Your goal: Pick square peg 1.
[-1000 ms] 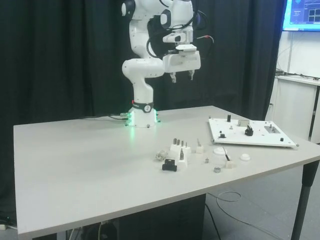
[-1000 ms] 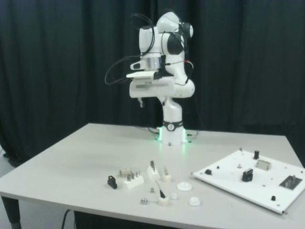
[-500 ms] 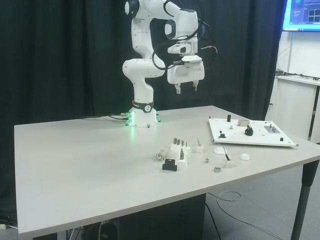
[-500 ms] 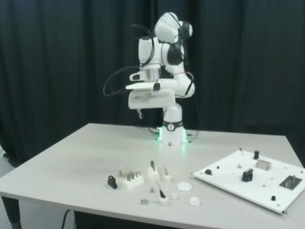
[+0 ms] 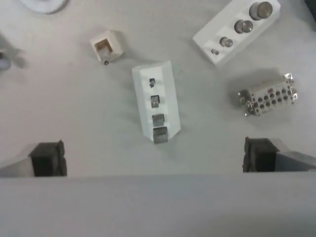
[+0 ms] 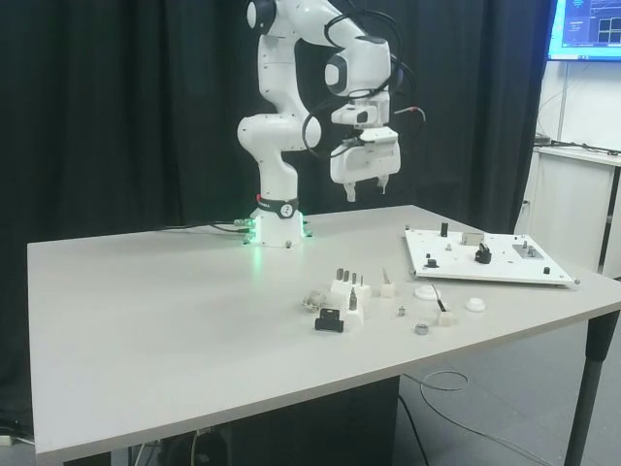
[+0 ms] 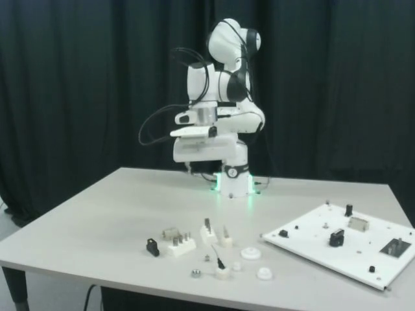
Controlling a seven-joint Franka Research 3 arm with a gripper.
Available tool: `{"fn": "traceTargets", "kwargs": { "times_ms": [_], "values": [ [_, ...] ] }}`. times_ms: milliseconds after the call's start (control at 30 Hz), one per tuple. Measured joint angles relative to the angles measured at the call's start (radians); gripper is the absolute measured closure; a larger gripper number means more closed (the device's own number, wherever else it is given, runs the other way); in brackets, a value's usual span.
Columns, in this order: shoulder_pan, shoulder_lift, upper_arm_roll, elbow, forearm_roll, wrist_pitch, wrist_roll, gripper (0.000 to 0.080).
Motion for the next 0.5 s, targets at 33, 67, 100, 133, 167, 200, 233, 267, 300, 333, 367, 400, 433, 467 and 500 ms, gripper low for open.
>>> {"fn": "traceTargets", "kwargs": {
  "times_ms": [33,67,100,133,167,200,233,267,300,333,367,400,433,467,500],
  "values": [
    [0.0,0.009,0.0,0.001,0.0,0.007,-0.002,0.0003],
    [0.0,0.016,-0.001,0.002,-0.001,0.014,-0.003,0.0003],
    [-0.001,0.025,-0.001,0.003,-0.002,0.021,-0.004,0.0003],
    [-0.001,0.034,-0.001,0.004,-0.004,0.03,-0.005,0.0003],
    [-0.001,0.041,-0.001,0.005,-0.006,0.036,-0.006,0.0003],
    [-0.002,0.05,-0.001,0.007,-0.008,0.041,-0.007,0.0003],
    [-0.002,0.059,-0.001,0.009,-0.01,0.047,-0.01,0.0003],
    [-0.002,0.066,-0.001,0.01,-0.013,0.052,-0.014,0.0003],
    [-0.002,0.076,-0.002,0.012,-0.018,0.058,-0.02,0.0003],
    [-0.002,0.084,-0.001,0.014,-0.022,0.064,-0.026,0.0003],
    [-0.002,0.092,-0.001,0.016,-0.027,0.07,-0.033,0.0003],
    [-0.002,0.099,-0.001,0.017,-0.032,0.075,-0.04,0.0003],
    [-0.002,0.107,-0.001,0.019,-0.036,0.082,-0.046,0.0003],
    [-0.002,0.114,-0.001,0.02,-0.038,0.087,-0.049,0.0003],
    [-0.001,0.12,-0.001,0.021,-0.039,0.093,-0.05,0.0003]
  ]
}}
